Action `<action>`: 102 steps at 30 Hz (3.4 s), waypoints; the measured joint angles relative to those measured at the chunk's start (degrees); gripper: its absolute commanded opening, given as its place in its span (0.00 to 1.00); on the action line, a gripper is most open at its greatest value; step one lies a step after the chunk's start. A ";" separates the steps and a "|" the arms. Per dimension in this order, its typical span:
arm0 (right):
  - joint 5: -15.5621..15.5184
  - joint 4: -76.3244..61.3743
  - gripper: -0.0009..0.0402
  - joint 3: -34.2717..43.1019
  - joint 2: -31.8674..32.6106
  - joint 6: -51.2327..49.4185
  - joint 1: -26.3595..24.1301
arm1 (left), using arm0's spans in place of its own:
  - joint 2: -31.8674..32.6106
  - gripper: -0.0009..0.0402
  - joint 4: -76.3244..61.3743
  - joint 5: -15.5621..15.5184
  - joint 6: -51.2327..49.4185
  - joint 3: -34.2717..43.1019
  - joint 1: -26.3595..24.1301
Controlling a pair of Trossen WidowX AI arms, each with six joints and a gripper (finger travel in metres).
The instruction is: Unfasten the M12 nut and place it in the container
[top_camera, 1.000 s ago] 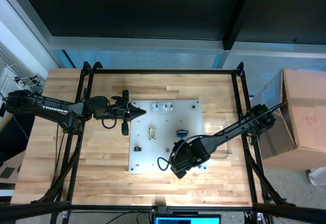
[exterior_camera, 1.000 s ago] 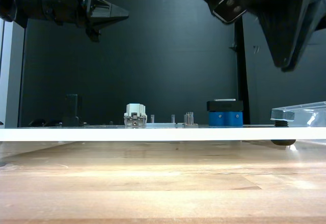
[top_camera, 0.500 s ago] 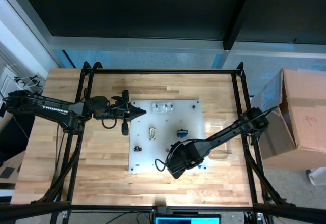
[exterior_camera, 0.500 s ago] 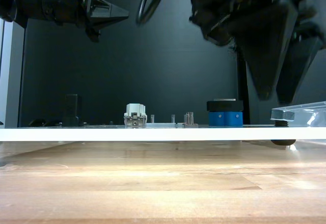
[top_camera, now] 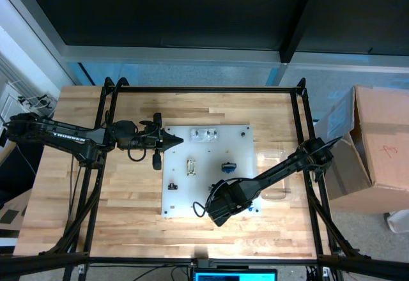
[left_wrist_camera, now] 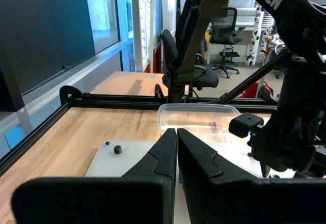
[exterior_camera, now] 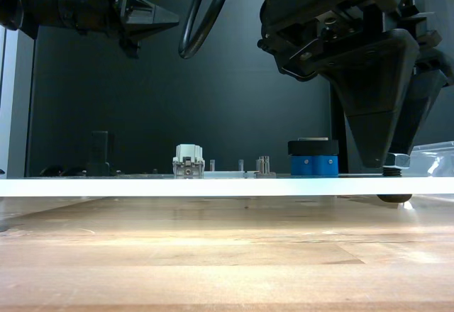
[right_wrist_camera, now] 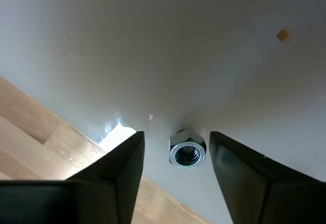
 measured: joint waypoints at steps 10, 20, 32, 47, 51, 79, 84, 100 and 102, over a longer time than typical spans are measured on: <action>0.04 -0.66 0.11 -0.04 0.02 -0.31 0.00 | 0.00 0.02 0.00 0.00 0.00 0.00 0.00; 0.04 -0.94 0.02 -0.04 -1.11 -1.25 0.00 | 0.00 0.02 0.00 0.00 0.00 0.00 0.00; 1.51 -5.62 0.06 -0.04 -8.39 -2.54 -0.20 | 0.00 0.02 -0.02 0.00 0.02 0.00 0.00; 5.60 -14.51 0.06 -11.23 -26.45 -5.16 -1.14 | 0.00 0.02 0.00 0.00 0.00 0.00 0.00; 5.62 -14.14 0.06 -18.49 -32.50 -5.11 -1.90 | 0.00 0.02 0.00 0.00 0.02 0.00 0.00; 4.94 8.59 0.11 -53.31 -43.74 -5.51 -2.75 | 0.02 0.02 -0.02 0.00 0.00 0.00 0.00; 4.92 8.94 0.27 -54.49 -43.74 -5.90 -2.75 | 0.02 0.02 0.00 0.00 0.00 0.00 0.00; 2.45 8.94 0.68 -54.23 -46.05 -7.32 -2.49 | 0.02 0.02 0.00 0.00 0.00 0.00 0.00; 2.38 8.79 0.69 -53.96 -46.58 -7.43 -2.40 | 0.02 0.02 0.00 0.00 0.02 0.00 0.00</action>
